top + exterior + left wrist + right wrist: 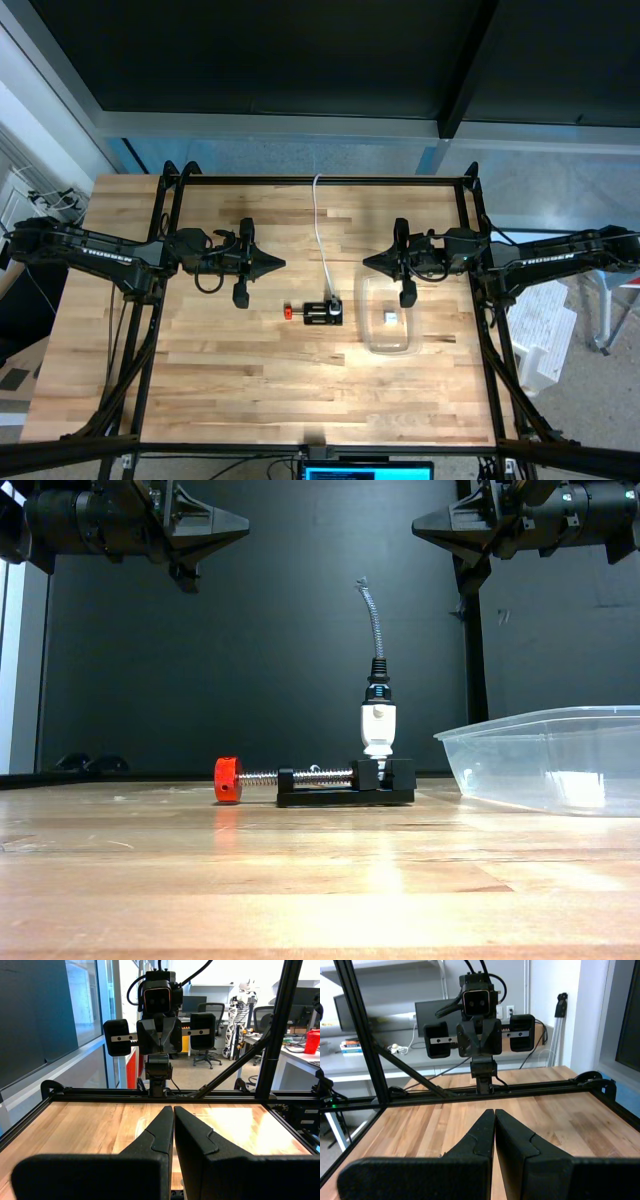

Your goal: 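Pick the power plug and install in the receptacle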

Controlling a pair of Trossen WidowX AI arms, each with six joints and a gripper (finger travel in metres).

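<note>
Currently hovering well above the counter (200, 380), tip facing tip: left tool (278, 264) and right tool (368, 264), each closed right up, nothing held. Below the gap between the two tips, down on the wood: receptacle (378, 727), white-faced, upright in a black clamp fixture (345, 785), with a red knob (227, 779) on the left tool's side and a white cable (320, 228) leading off past both tools. Beneath the right tool: clear plastic tray (540, 765) with a small white cube (390, 318) inside. Power plug not made out in any view; probably in the tray, though impossible to confirm.

Likely trouble from here:
- Grabbing the white cube by mistake, as the only obvious item in the tray.
- Fouling the tool on the tray wall during descent.
- Letting so tiny a plug twist in the grip, hence a crooked entry.
- Shoving the fixture sideways by pressing off-axis.
- Snagging the cable.

Count: two tools, one receptacle, one clamp fixture, one red knob, one cable, one tray, one white cube, no plug seen.
</note>
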